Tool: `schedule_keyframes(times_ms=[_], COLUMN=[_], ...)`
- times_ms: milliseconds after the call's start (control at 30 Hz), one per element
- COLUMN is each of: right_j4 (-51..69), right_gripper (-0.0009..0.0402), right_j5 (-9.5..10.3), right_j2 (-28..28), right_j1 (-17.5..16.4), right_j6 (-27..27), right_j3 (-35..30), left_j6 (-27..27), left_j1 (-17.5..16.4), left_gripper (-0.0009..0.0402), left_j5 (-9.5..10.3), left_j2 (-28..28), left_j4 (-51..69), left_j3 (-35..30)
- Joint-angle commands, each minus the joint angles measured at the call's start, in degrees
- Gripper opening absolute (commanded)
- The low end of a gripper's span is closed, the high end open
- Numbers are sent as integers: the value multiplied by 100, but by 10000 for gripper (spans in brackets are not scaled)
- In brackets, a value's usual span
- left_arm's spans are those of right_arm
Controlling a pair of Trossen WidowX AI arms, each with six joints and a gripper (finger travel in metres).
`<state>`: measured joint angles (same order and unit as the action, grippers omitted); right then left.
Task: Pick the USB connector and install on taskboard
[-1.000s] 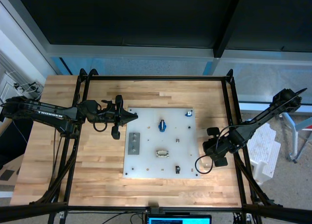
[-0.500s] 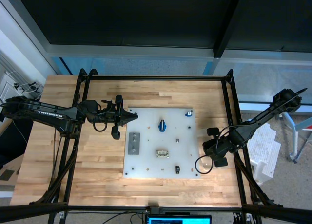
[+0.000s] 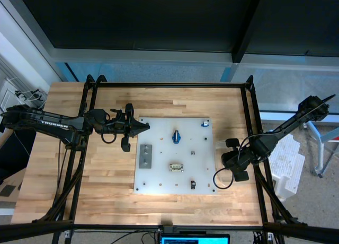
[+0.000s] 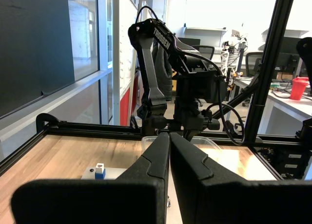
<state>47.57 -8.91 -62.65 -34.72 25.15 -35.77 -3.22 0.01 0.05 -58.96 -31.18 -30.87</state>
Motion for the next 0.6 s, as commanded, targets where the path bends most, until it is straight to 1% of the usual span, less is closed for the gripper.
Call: schedule_keyframes(times_ms=[33,333,433,500,600], right_j4=[35,142,273,348,365], right_gripper=[0,0,0,0,0], right_j5=[-2,-7,-11,-59,-59], right_j2=[76,254,258,258,258], right_j1=[-4,-4,-4,-4,-4], right_j6=[-2,-2,-4,-11,-7], right_j3=[-7,-15,-114,-184,-205], left_j6=[0,0,0,0,0], left_j1=[0,0,0,-2,0], left_gripper=[0,0,0,0,0], left_j5=[0,0,0,0,0], left_j2=[-2,0,0,-2,-2], left_j4=[0,0,0,0,0], left_j3=[0,0,0,0,0])
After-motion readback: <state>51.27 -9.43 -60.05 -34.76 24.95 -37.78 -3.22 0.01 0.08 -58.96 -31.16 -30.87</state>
